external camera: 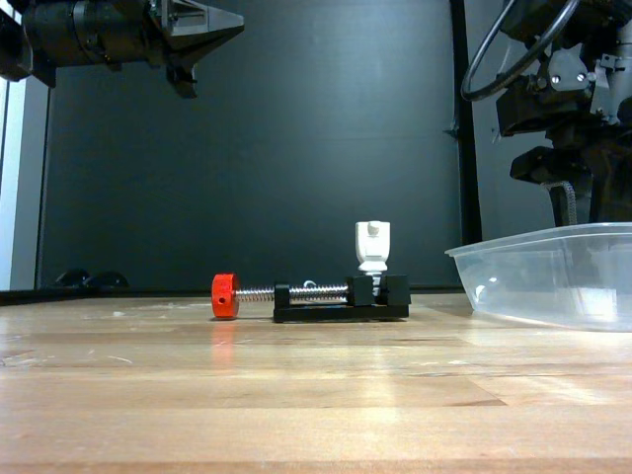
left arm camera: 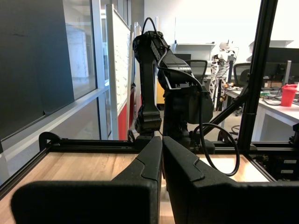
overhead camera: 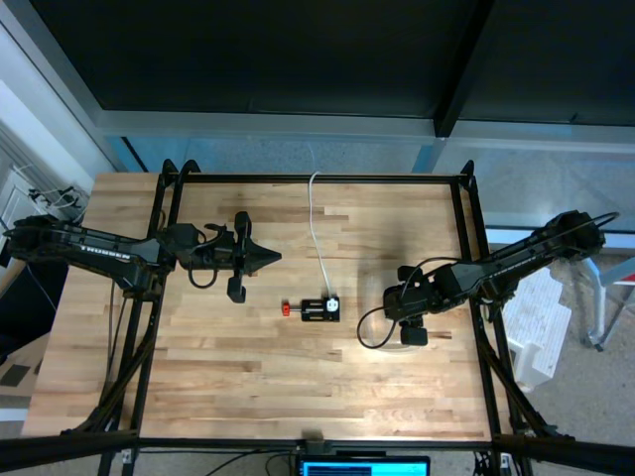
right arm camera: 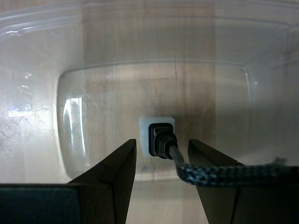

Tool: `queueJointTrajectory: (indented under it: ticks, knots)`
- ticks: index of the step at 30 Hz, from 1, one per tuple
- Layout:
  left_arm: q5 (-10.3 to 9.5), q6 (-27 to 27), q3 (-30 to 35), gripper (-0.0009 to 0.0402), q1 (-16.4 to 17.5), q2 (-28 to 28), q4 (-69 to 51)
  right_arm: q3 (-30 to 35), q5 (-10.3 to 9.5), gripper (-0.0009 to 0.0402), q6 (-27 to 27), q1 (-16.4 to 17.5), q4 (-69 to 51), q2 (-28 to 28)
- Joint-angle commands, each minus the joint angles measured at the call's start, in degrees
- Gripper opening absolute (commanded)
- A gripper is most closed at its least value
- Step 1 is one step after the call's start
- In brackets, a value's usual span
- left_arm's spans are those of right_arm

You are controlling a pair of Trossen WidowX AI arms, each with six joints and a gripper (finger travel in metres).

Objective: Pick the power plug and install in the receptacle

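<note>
The power plug [right arm camera: 160, 139] is a small black block with a braided cable, sitting in a small white cube [right arm camera: 145, 133] on the floor of the clear tray [right arm camera: 149, 18]. My right gripper [right arm camera: 161, 161] hangs open over the tray, one finger on either side of the plug and apart from it. The receptacle [overhead camera: 332, 303] stands white-faced in a black vise [overhead camera: 316, 309] with a red knob [overhead camera: 285, 309] at the table's middle; it also shows in the low view, receptacle [external camera: 372, 242]. My left gripper [overhead camera: 270, 258] hovers shut, high at the left, away from both.
A white cable [overhead camera: 317, 223] runs from the receptacle toward the back edge. The clear tray [external camera: 553, 276] sits right of the vise [external camera: 341, 299]. A black frame [overhead camera: 317, 179] borders the table. The right arm [left arm camera: 163, 60] shows in the left wrist view.
</note>
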Motion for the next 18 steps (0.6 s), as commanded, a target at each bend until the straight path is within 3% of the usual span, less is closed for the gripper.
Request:
queueJointTrajectory:
  ticks: [1,11,18]
  knots:
    - [0.02,0.0,0.0,0.0,0.0,0.0,0.0,-0.9,0.02,0.0153,0.1,0.0,1.1,0.0]
    - [0.02,0.0,0.0,0.0,0.0,0.0,0.0,-2.1,0.02,0.0105,1.2,0.0,3.3,0.0]
    - [0.02,0.0,0.0,0.0,0.0,0.0,0.0,-2.1,0.5,0.0046,1.6,0.0,3.3,0.0]
